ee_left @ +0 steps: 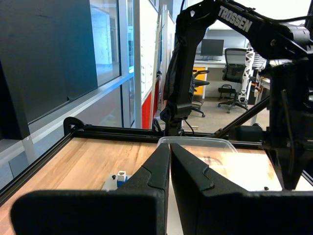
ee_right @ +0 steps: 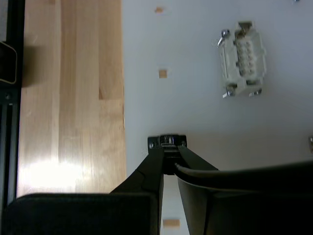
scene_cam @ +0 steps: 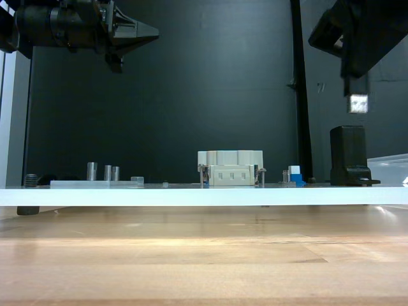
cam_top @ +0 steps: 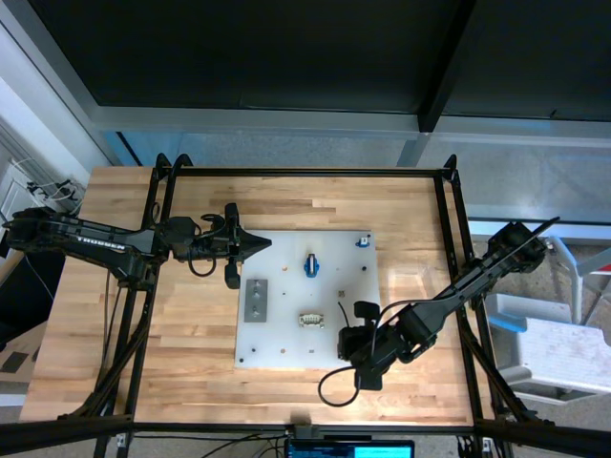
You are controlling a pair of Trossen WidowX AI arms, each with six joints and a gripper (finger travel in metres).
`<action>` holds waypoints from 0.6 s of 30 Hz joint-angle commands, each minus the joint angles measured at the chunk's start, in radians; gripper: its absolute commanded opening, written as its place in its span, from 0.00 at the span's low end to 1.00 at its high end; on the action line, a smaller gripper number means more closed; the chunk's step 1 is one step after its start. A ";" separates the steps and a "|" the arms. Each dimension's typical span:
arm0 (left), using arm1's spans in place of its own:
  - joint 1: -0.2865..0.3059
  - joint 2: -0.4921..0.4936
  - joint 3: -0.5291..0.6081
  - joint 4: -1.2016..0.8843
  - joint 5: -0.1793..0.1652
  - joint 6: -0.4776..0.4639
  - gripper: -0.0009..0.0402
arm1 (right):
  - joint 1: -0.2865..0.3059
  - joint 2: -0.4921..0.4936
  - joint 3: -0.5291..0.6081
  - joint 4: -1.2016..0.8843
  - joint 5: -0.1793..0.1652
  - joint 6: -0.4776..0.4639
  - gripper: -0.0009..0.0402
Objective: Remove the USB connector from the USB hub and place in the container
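My right gripper [scene_cam: 357,86] hangs just above the USB hub [scene_cam: 348,155], a small black block standing on the white board [scene_cam: 159,194]. It is shut on the USB connector [scene_cam: 359,103], whose silver plug end points down with a clear gap above the hub. In the right wrist view the fingertips [ee_right: 157,159] pinch the dark plug [ee_right: 167,141]. The connector's thin black cable [cam_top: 344,315] curls beside the right gripper [cam_top: 356,331]. The container [ee_left: 195,143], a clear tub, sits beyond the board; its edge [scene_cam: 390,164] shows behind the hub. My left gripper [cam_top: 262,243] hovers shut and empty over the board's far left.
On the board stand a silver-beige multi-pin socket [cam_top: 310,321], a grey metal plate [cam_top: 256,298], a blue upright knob [cam_top: 311,264] and a small blue-white part [cam_top: 363,241]. Black frame rails [cam_top: 447,239] border the wooden table. A loose black cable loops near the front edge [cam_top: 334,393].
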 commanded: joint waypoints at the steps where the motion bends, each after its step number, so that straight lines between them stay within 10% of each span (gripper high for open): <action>1: 0.000 0.000 0.000 0.000 0.000 0.000 0.02 | 0.001 -0.039 0.001 -0.058 -0.005 0.043 0.02; 18: 0.000 0.000 0.000 0.000 0.000 0.000 0.02 | 0.011 -0.294 -0.195 -0.144 -0.014 0.170 0.02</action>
